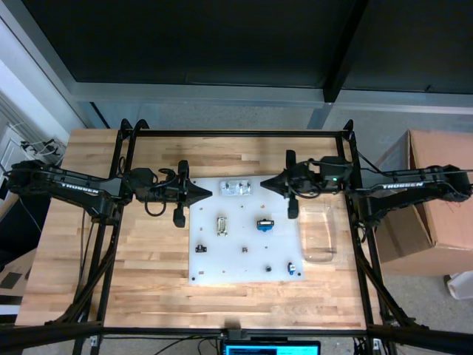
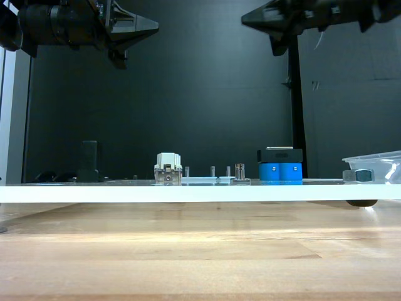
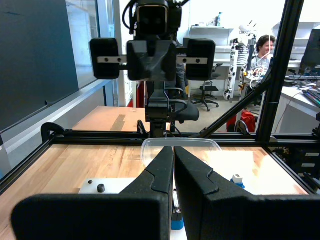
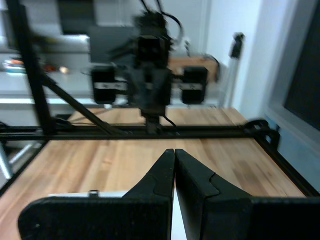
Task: Pick the M12 nut and place it on its threads and fasten
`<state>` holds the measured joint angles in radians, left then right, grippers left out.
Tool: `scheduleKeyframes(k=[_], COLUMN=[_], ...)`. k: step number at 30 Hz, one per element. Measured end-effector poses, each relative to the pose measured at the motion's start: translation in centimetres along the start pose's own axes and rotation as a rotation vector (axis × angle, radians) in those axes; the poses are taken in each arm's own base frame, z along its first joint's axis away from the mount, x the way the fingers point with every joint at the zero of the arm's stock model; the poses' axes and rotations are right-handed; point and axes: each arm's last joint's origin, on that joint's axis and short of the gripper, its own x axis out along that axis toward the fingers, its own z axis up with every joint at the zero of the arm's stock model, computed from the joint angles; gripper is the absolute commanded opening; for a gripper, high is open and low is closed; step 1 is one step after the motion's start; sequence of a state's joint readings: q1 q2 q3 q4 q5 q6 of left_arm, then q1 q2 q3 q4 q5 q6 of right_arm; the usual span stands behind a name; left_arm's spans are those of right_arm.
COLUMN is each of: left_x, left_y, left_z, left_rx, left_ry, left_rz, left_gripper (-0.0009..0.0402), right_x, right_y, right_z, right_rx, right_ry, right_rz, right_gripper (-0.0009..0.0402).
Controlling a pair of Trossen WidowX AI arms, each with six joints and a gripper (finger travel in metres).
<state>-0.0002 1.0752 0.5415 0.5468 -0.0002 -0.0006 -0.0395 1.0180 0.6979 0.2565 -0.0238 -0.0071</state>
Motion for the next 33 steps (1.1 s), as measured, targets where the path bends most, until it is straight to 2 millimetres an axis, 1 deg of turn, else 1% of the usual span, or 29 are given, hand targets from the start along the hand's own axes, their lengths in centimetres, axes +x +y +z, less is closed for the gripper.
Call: scheduleKeyframes(k=[5,10,33], left_x=[0.0,0.0,0.0], left_y=[0.0,0.0,0.0], left_z=[0.0,0.0,0.0], left_rx=[0.0,0.0,0.0], left_ry=[0.0,0.0,0.0], left_rz=[0.0,0.0,0.0], left_gripper=[0.0,0.0,0.0], right_x=[-1.1,-1.2,-1.2], right_y=[0.1,-0.1,-0.1], right_z=[-1.5,-2.5,-3.0], right_rx=[0.018,0.024,0.026], right_ry=[-0.055,-0.057,-0.044], right_rz=[0.012,-0.009,-0.006], right_gripper=[0.0,0.0,0.0])
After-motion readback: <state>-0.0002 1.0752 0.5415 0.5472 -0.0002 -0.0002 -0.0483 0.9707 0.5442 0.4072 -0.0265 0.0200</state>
